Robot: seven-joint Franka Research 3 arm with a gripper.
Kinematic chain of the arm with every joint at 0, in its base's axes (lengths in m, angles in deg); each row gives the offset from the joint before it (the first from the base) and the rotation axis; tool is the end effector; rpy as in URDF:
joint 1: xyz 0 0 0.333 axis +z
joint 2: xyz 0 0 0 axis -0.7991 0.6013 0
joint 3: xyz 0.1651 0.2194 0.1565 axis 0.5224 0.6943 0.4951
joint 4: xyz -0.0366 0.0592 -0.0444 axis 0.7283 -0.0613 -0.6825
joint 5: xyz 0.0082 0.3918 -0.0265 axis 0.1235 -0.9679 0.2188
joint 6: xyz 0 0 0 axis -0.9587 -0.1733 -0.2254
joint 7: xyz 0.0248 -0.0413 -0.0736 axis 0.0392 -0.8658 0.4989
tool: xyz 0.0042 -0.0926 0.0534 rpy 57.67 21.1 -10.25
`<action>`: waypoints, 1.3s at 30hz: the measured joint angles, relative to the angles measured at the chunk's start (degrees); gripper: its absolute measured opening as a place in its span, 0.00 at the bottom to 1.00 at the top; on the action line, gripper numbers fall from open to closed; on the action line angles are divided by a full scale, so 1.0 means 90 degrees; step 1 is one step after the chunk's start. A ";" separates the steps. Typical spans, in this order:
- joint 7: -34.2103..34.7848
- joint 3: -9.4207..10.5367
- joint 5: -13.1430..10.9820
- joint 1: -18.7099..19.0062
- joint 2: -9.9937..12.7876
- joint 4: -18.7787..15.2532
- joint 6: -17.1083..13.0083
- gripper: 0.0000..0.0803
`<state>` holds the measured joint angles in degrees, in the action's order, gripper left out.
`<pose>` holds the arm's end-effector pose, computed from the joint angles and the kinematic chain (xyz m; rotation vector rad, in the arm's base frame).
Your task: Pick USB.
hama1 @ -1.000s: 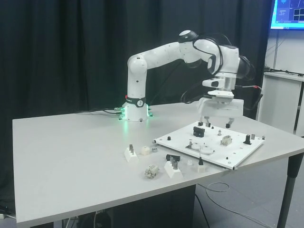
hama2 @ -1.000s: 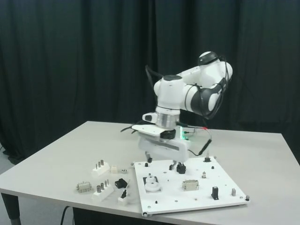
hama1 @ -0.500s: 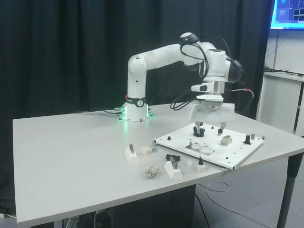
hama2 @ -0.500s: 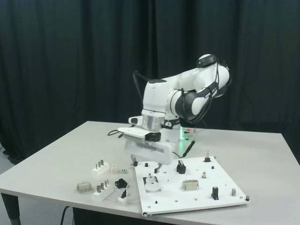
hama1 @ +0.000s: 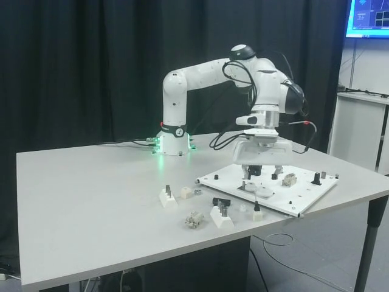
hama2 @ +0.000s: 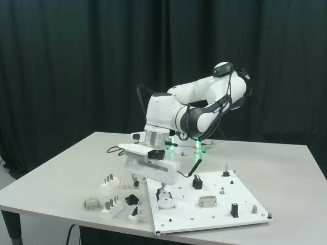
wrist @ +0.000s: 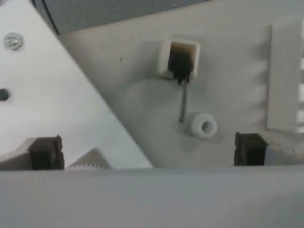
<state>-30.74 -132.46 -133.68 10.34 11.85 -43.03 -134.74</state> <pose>0.6525 0.0091 0.2726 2.7346 -1.4747 0.3900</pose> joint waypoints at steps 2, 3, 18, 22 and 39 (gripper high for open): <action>-0.0080 0.0043 -0.0071 -0.0054 0.0004 0.0000 -0.0054 1.00; -0.0113 0.0064 -0.0109 -0.0082 0.0007 0.0001 -0.0077 1.00; -0.0562 0.0362 -0.0634 -0.0435 0.0081 0.0058 -0.0222 1.00; -0.0634 0.0458 -0.0722 -0.0492 0.0105 0.0090 -0.0308 1.00; -0.0637 0.0778 -0.0771 -0.0690 0.0139 0.0293 -0.0638 1.00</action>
